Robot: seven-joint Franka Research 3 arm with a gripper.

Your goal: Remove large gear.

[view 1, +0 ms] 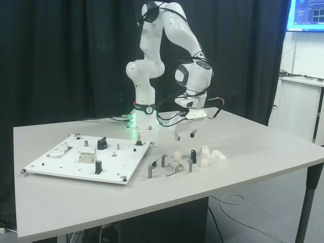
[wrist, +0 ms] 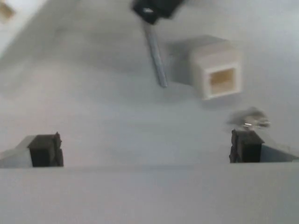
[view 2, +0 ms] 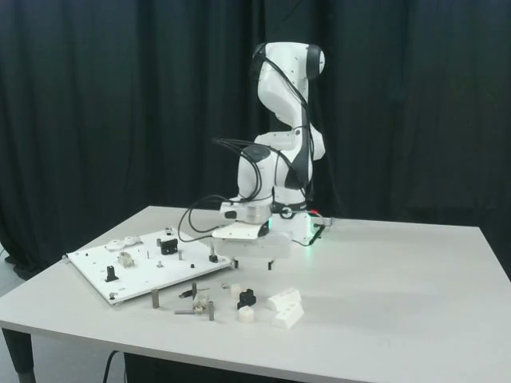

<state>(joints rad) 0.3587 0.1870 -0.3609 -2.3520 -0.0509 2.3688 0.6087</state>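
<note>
Gripper (view 1: 185, 134) hangs wide and empty mid-frame over loose parts (view 1: 177, 161), gear (view 1: 59, 151) untouched on board (view 1: 126, 164) far left.

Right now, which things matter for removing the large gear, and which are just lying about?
Job: gripper, open; white gears on the white board.
Lying about: white blocks, metal pegs, black part, all on the grey table.

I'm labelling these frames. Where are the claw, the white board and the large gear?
claw (view 1: 185, 134), first room view, midway between its fingertips, above the table.
white board (view 1: 71, 167), first room view, bare patch near its front edge.
large gear (view 1: 58, 151), first room view, top of the white round part at the board's far-left corner.
</note>
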